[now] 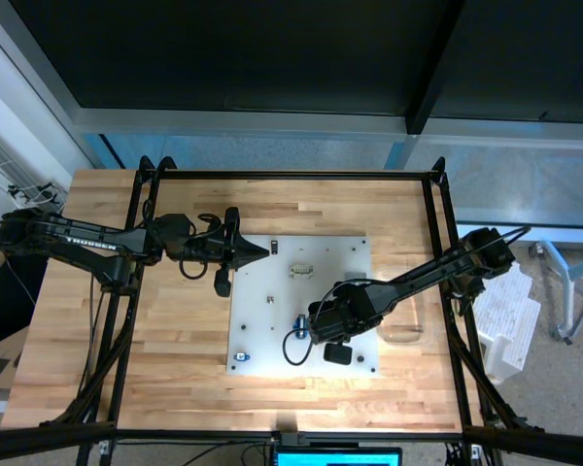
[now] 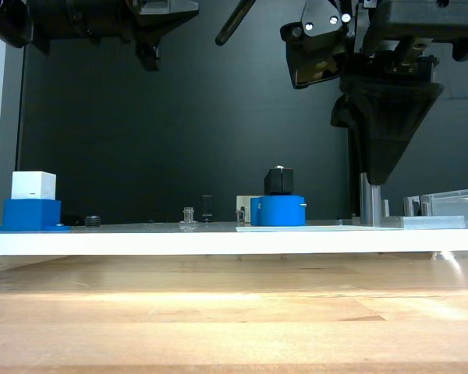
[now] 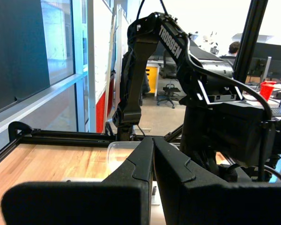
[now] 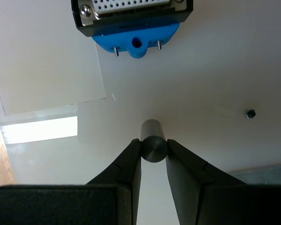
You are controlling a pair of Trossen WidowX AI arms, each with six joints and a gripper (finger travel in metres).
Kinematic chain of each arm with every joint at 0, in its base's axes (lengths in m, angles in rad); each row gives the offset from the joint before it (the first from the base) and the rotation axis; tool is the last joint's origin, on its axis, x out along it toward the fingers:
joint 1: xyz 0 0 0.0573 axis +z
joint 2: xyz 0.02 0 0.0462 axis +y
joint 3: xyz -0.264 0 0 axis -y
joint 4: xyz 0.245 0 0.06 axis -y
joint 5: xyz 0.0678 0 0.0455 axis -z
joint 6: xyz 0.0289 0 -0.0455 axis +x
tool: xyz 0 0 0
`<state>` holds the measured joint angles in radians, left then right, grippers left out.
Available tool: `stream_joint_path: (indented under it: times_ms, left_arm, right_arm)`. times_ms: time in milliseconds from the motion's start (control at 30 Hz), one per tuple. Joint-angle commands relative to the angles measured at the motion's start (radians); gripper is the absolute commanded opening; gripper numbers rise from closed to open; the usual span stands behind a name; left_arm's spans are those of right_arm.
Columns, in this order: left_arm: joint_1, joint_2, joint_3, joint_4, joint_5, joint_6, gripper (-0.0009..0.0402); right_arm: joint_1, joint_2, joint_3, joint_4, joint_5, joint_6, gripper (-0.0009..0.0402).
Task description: Pick the 16mm cylinder and install on the taskboard
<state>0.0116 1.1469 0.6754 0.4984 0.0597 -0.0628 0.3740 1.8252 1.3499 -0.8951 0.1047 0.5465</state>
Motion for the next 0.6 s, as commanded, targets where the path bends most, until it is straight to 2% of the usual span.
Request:
stream_joint_path:
  times_ms: [33, 600]
  left_arm:
    - [0.000, 0.000, 0.000, 0.000, 0.000, 0.000, 0.0000]
    - [0.000, 0.000, 0.000, 0.000, 0.000, 0.000, 0.0000]
  right_arm:
    - [-0.001, -0.001, 0.001, 0.003, 0.001, 0.000, 0.0000]
    - [-0.002, -0.001, 0.001, 0.011, 0.001, 0.000, 0.0000]
